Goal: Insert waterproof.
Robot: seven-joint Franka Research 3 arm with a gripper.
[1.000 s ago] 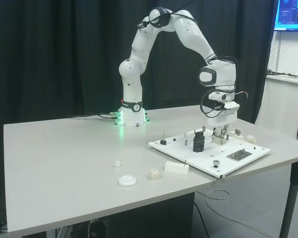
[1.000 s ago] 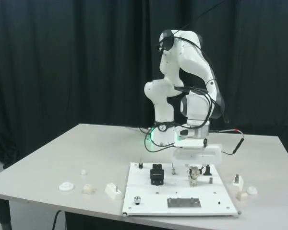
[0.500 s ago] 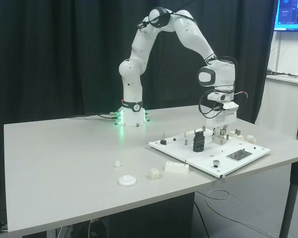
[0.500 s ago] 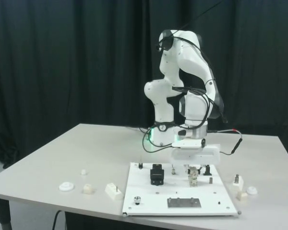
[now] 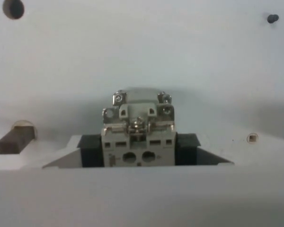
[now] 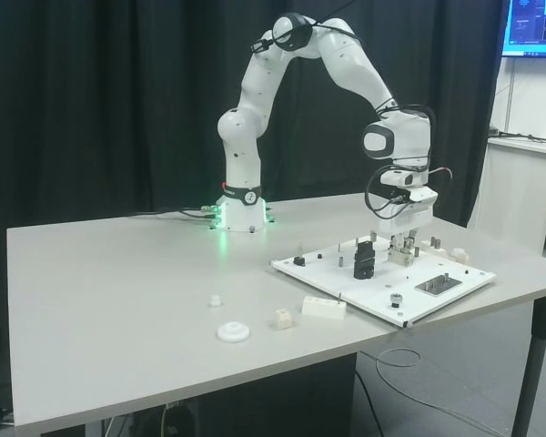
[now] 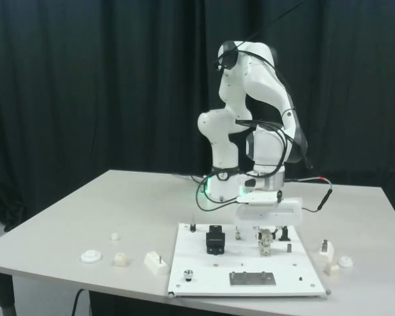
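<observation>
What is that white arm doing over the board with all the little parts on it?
The white robot arm has its end effector hanging just above a small grey connector part that stands on the white board. It does not appear to be carrying anything. A black block also stands on the board, and a few loose white pieces lie on the grey table beside it.

White arm, white board, grey table.
</observation>
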